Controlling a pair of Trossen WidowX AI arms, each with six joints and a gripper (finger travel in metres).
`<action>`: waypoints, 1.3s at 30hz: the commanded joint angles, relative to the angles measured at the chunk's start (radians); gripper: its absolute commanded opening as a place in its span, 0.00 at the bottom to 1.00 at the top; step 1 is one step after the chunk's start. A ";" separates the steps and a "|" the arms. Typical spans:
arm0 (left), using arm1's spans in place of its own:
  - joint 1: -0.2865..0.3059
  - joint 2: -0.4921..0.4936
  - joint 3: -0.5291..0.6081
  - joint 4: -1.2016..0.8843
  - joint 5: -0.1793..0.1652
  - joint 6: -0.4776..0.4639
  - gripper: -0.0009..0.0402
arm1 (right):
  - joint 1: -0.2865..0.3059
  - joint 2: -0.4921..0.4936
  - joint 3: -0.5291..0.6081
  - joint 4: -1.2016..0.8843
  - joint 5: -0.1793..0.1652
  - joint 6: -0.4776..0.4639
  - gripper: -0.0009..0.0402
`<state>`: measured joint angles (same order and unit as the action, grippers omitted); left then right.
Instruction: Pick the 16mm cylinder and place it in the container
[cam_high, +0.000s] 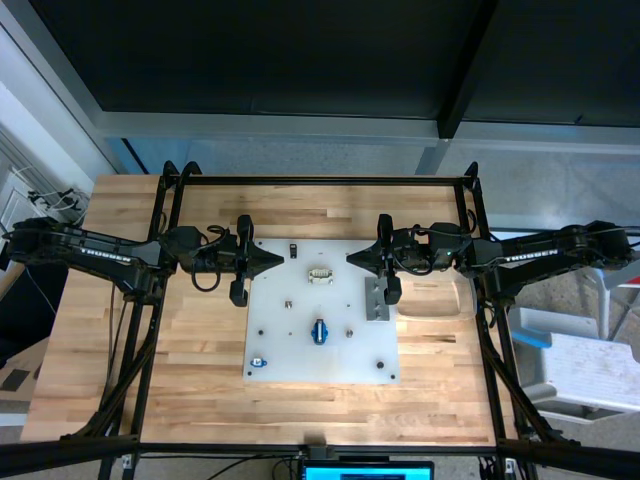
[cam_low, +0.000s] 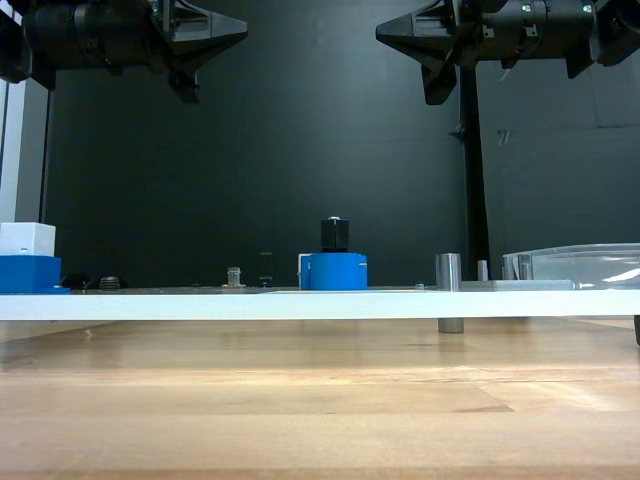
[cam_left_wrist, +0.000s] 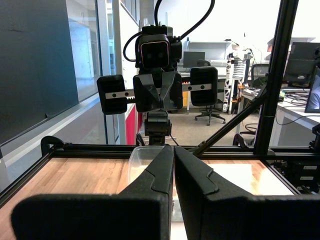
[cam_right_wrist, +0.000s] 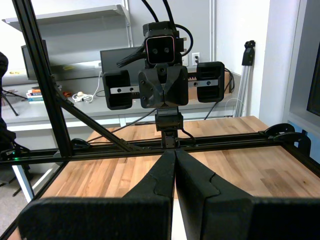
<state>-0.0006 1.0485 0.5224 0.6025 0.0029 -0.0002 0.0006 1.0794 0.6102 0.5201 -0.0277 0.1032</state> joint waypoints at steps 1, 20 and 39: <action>0.000 0.000 0.000 0.000 0.000 0.000 0.02 | 0.000 0.002 0.000 0.001 0.001 0.001 0.02; 0.001 0.000 0.000 0.000 0.000 0.000 0.02 | 0.000 0.001 0.040 -0.074 0.008 0.045 0.02; 0.000 0.000 0.000 0.000 0.000 0.000 0.02 | 0.014 0.132 0.499 -0.998 0.009 0.076 0.02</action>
